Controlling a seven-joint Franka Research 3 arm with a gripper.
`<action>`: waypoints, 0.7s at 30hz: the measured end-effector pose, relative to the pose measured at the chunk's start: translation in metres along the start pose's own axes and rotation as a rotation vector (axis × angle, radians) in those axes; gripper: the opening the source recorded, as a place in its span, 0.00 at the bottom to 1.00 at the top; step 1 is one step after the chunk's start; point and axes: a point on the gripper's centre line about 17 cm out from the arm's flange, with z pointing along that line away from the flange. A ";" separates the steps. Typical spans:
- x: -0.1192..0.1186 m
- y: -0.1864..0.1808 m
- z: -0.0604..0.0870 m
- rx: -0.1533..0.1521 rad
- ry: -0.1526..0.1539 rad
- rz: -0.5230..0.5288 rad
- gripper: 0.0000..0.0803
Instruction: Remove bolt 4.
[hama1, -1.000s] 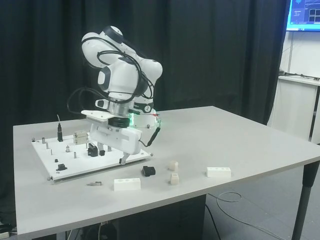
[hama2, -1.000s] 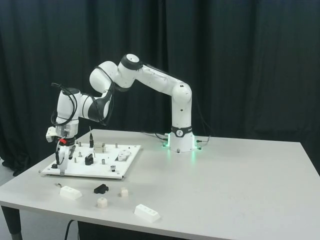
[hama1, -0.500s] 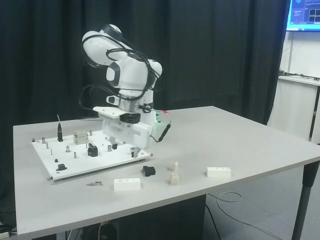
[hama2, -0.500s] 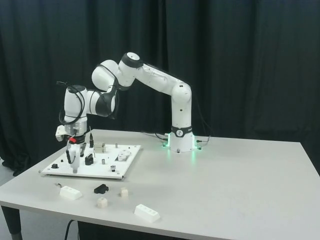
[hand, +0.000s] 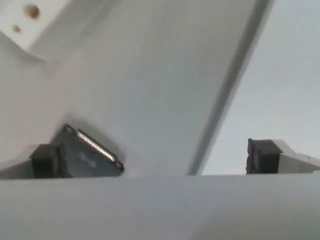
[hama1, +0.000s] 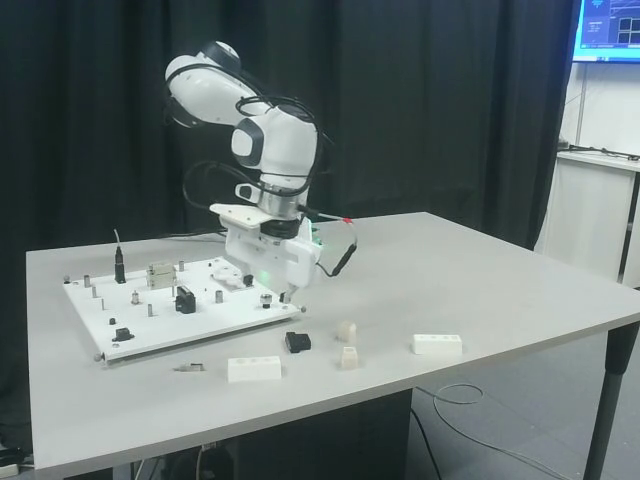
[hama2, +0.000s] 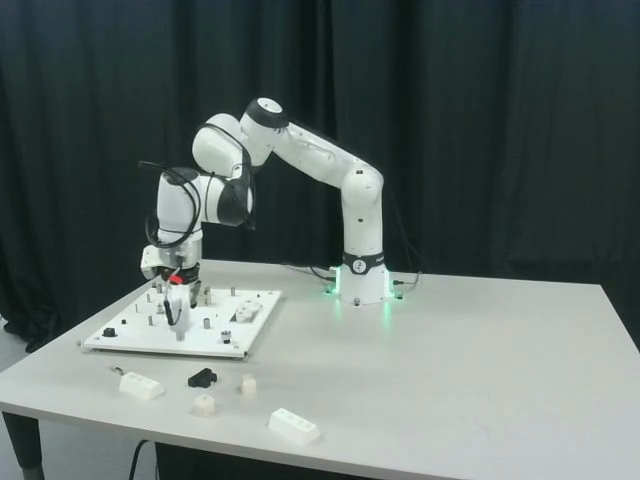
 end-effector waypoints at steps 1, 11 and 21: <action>-0.003 0.002 0.000 -0.003 0.000 0.001 1.00; -0.032 0.018 0.008 -0.019 -0.013 0.020 1.00; -0.047 0.027 0.009 0.012 -0.023 0.028 1.00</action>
